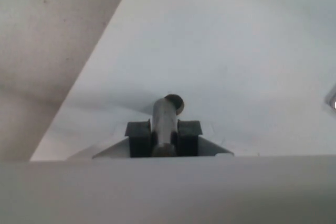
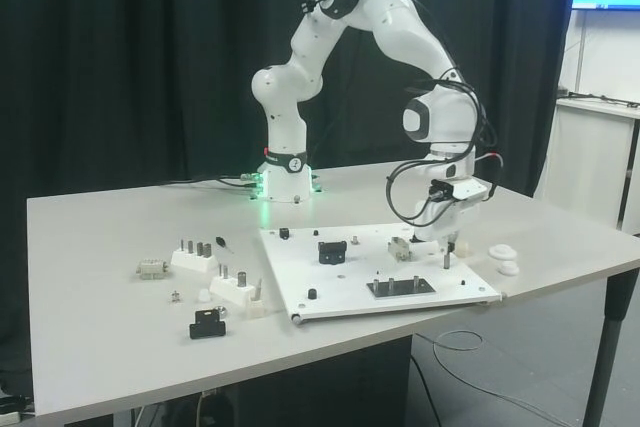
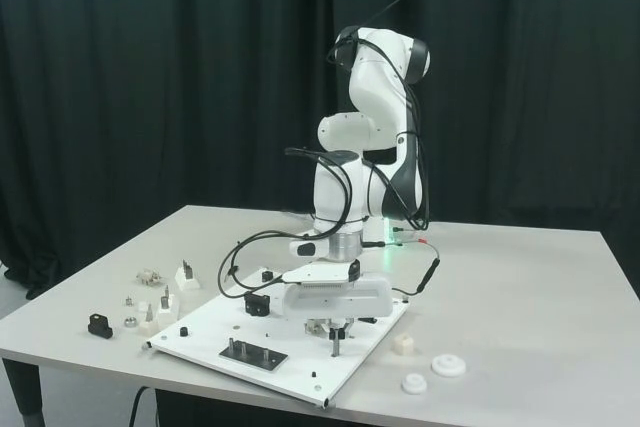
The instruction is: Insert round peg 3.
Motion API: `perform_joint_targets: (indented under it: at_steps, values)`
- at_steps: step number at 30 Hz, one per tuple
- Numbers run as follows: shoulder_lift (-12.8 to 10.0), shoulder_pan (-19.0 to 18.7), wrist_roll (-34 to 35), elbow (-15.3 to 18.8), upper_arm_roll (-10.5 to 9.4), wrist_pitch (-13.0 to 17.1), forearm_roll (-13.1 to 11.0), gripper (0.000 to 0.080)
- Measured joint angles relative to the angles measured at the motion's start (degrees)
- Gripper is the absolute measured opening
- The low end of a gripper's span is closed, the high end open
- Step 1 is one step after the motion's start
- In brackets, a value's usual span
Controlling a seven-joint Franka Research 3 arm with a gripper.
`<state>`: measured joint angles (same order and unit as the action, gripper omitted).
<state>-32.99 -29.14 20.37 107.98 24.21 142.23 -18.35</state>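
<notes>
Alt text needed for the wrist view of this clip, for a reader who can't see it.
Two black fingers grip a grey round peg whose far end meets a hole in the white board. The grey table shows past the board's edge.

2 white discs (image 2: 505, 258) on table (image 2: 90, 247) nr board edge; black curtain (image 2: 120, 47) behind.

Arm bent over — gripper (image 1: 164, 139) pointing down, fingers clamped.
</notes>
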Motion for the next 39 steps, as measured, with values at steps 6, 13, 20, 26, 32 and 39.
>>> perform_joint_targets:
  at_steps: [6,13,20,26,32,39]
  values:
    - [-0.14,0.06,0.0,-0.22,0.0,0.01,0.7,0.0103]
    - [-0.21,0.14,0.0,-0.32,0.0,0.01,0.99,0.0103]
    - [-0.23,0.16,0.0,-0.34,0.0,0.01,1.0,0.0103]
    - [-0.24,0.16,0.0,-0.36,0.0,0.01,1.0,0.0103]
    - [-0.31,0.16,0.0,-0.42,-0.01,0.03,1.0,0.0103]
    - [-0.94,0.18,0.0,-0.73,-0.08,0.32,1.0,0.0103]
